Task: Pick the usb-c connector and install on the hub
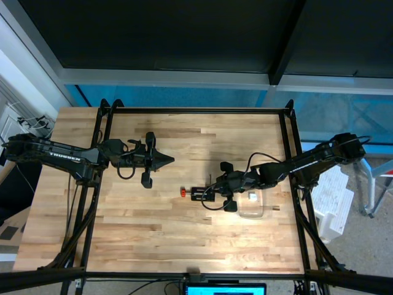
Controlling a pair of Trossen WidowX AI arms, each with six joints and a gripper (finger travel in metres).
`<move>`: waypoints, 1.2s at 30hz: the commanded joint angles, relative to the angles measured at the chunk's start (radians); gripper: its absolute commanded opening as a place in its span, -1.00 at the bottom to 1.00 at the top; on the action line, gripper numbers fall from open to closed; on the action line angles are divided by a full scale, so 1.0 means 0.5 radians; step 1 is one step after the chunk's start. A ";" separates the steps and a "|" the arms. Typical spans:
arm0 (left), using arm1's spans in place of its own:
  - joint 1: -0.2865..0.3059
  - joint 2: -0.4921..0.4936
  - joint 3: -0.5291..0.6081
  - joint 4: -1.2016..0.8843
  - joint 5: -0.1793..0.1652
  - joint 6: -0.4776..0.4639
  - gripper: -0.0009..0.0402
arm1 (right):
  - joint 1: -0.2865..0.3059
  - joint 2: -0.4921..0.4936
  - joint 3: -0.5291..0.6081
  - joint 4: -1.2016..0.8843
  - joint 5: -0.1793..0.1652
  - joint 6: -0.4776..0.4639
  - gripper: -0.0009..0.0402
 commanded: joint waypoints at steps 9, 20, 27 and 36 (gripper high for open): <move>0.000 0.001 0.001 0.001 0.000 0.000 -0.96 | 0.000 0.047 -0.010 0.004 -0.001 0.008 -0.96; 0.001 0.000 0.001 0.001 0.000 0.000 -0.96 | 0.000 0.019 -0.010 -0.002 -0.002 0.009 -0.95; 0.001 0.000 0.001 0.001 0.000 0.000 -0.96 | 0.000 -0.002 -0.010 0.004 -0.002 0.011 -0.84; 0.001 0.001 0.001 0.001 0.000 0.000 -0.96 | 0.001 -0.034 -0.005 0.006 -0.002 0.013 -0.62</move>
